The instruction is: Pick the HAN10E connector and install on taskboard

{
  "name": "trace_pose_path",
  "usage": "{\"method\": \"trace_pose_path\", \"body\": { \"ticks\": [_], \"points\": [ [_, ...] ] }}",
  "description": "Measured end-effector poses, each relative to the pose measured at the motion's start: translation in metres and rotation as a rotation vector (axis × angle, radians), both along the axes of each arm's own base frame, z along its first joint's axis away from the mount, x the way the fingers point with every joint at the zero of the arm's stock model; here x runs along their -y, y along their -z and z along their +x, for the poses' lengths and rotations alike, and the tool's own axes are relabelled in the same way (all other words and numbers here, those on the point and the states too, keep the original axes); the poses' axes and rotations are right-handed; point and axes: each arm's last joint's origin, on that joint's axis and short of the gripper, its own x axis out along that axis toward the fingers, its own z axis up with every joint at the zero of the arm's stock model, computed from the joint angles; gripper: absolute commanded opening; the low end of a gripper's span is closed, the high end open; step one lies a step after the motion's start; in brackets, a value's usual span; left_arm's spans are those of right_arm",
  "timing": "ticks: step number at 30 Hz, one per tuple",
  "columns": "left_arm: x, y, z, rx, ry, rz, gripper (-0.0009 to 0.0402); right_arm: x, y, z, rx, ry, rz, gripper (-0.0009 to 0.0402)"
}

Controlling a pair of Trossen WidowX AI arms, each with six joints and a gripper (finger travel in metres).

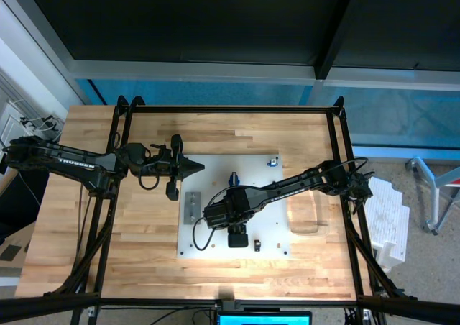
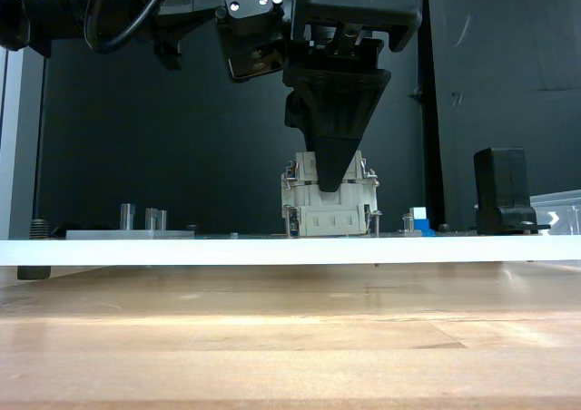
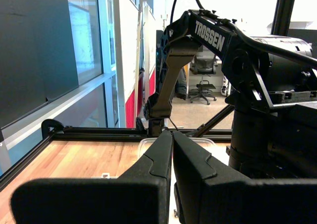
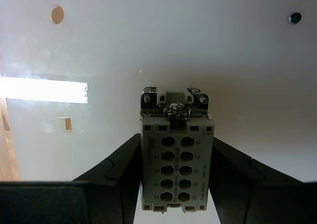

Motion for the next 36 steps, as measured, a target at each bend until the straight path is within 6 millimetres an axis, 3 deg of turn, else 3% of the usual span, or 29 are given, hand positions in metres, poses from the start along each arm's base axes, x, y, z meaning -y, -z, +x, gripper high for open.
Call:
{"method": "trace_pose_path", "body": {
  "ticks": [12,26,31,36],
  "points": [
    [0.0,0.0,0.0,-0.001,0.0,0.0,0.0001,0.001,-0.005,-0.002,0.012,0.01,0.003,0.0139],
    [0.0,0.0,0.0,-0.001,0.0,0.0,0.0001,0.002,-0.021,-0.006,0.043,0.024,0.011,0.0313],
    [0.0,0.0,0.0,0.0,0.0,0.0,0.0001,0.003,-0.032,-0.01,0.062,0.026,0.017,0.0344],
    [0.0,0.0,0.0,0.0,0.0,0.0,0.0001,0.004,-0.046,-0.015,0.092,0.027,0.026,0.0346]
  ]
}}
